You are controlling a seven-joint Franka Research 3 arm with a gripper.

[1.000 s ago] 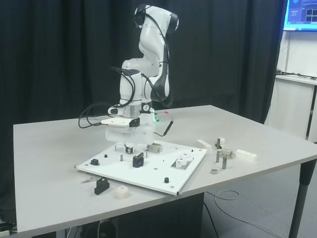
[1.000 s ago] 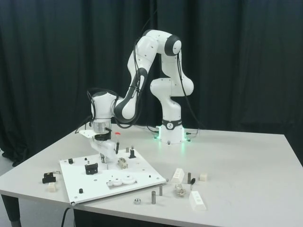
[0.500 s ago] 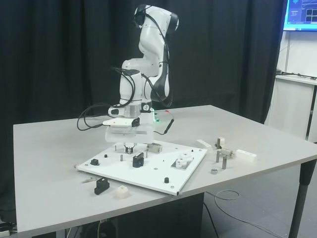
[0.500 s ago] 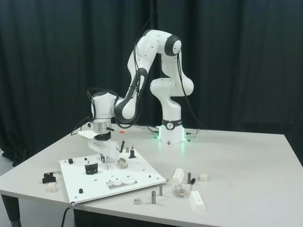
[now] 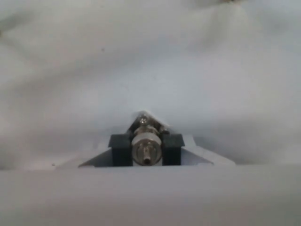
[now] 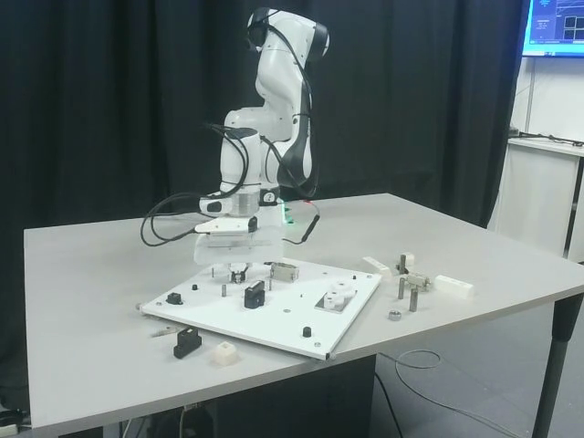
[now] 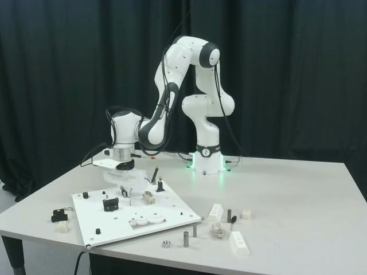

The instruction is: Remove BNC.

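wrist view shows the gripper (image 5: 146, 155) clenched on the connector (image 5: 146, 147); lifting straight up, without tilt, should bring it clear of the white board (image 6: 274, 306) below.

The white arm rises from its base, folds at the elbow and reaches down and forward — wrist vertical, claw (image 6: 236, 270) pointing straight down, low. Its black pads (image 5: 121, 149) are clamped together on a small metal part.
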